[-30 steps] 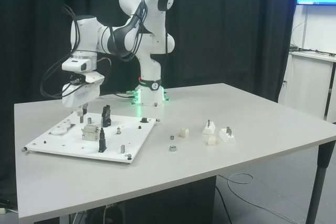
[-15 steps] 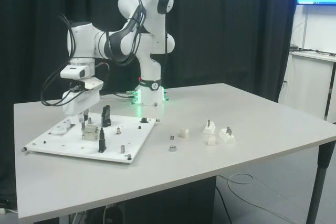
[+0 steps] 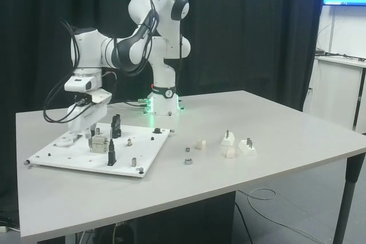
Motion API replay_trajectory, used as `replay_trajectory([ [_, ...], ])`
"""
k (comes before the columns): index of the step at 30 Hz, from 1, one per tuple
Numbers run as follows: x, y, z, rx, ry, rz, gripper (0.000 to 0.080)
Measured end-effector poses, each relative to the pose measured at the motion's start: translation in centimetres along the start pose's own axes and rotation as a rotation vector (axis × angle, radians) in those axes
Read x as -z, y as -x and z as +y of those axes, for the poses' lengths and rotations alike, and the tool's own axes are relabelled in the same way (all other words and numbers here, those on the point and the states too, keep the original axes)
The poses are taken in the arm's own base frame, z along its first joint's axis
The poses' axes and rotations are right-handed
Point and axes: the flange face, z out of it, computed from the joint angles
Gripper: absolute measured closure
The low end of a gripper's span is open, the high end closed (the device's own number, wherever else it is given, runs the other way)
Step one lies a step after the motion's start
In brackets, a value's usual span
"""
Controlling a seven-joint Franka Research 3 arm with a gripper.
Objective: Insert square peg 3.
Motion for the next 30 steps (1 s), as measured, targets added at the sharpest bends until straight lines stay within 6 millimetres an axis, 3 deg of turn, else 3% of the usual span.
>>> replay_trajectory([
  [30, -2.4, -0.9, 1.4, 0.011, -0.043, -0.022, 0.0689],
])
